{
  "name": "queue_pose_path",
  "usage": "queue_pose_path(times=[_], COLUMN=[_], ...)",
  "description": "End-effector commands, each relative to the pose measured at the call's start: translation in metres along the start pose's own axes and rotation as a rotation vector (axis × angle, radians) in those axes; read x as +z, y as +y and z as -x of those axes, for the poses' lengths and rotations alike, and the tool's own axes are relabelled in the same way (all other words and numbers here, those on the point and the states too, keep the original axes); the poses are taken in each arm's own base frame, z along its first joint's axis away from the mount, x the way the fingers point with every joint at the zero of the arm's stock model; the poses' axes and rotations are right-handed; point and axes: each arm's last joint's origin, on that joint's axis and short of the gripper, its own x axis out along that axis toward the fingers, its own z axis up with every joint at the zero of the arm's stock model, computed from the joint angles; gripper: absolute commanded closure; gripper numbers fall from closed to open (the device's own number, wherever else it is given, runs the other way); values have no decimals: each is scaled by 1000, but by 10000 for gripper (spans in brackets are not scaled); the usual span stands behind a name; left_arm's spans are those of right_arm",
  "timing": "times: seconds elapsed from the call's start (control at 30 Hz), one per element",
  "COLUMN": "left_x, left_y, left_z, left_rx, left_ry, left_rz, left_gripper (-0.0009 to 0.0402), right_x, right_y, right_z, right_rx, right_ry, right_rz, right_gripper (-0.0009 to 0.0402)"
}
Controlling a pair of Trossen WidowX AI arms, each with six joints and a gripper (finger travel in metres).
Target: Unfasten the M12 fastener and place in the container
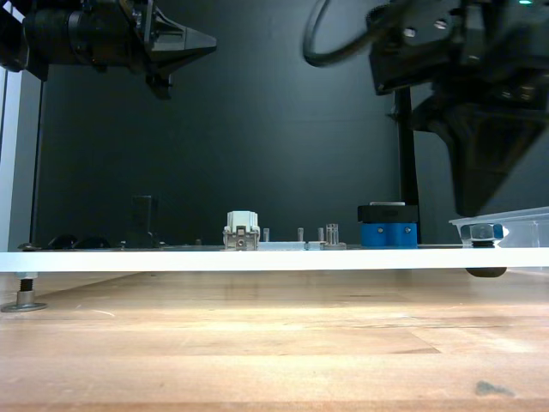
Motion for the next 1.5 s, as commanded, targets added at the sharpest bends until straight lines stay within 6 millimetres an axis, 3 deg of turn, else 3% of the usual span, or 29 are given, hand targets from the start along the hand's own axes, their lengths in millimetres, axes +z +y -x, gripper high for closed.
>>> queue_pose_path(times=[0.03, 0.27, 0.8, 1.5], left_x=[0, 0, 0, 0], left_y=[0, 0, 0, 0], left_z=[0, 0, 0, 0], left_rx=[0, 0, 0, 0], left_ry=[0, 0, -1, -1], left_rz=[0, 0, 0, 0], left_gripper=[393, 393, 393, 393], right_x=[2, 7, 3, 5], right_y=[4, 15, 18, 13], right_z=[6, 15, -13, -16], right_rx=[94, 373, 317, 268], right_ry=[42, 115, 93, 66], right_rz=[-1, 33, 70, 66], right_gripper=[393, 393, 393, 393])
